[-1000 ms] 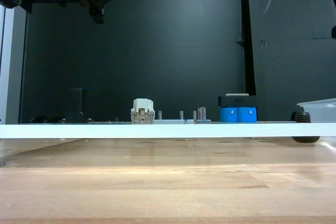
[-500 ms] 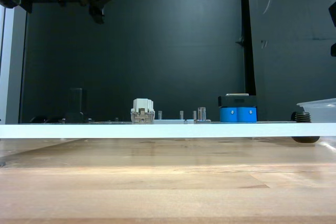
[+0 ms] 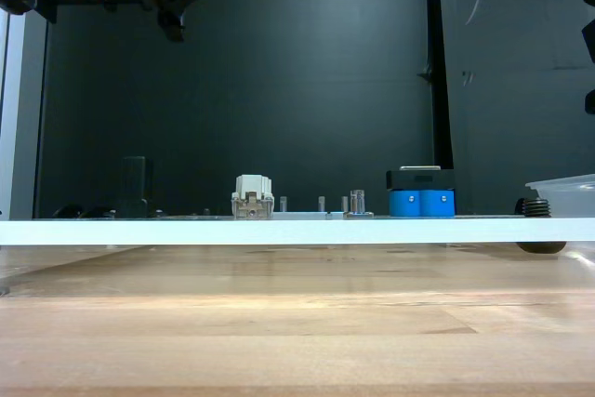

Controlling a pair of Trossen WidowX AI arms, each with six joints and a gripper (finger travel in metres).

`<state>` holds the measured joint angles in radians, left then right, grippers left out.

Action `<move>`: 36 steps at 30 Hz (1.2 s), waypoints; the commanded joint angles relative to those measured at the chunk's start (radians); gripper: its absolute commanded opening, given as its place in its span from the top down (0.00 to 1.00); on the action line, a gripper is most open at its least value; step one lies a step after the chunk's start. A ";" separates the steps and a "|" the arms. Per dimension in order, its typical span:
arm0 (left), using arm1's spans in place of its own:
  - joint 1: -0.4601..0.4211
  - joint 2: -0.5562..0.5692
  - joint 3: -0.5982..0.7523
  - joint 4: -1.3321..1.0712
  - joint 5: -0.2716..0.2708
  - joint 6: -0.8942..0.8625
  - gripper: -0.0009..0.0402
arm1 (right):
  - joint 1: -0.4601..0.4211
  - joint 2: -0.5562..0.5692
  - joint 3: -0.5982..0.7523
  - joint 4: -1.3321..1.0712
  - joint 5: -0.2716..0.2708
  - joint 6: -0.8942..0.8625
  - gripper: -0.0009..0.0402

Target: Pick the RJ45 connector and install on the taskboard

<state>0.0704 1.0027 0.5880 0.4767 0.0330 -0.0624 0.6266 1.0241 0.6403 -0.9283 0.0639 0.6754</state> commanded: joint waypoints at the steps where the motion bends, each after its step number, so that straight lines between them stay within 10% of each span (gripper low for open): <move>1: 0.000 0.000 0.000 0.000 0.000 0.000 0.98 | 0.000 0.000 -0.023 0.042 0.000 0.000 0.57; 36: 0.000 0.000 0.000 0.000 0.000 0.000 0.98 | 0.002 0.020 -0.055 0.085 0.015 -0.003 0.57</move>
<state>0.0704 1.0027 0.5877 0.4763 0.0326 -0.0624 0.6289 1.0439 0.5880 -0.8436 0.0784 0.6720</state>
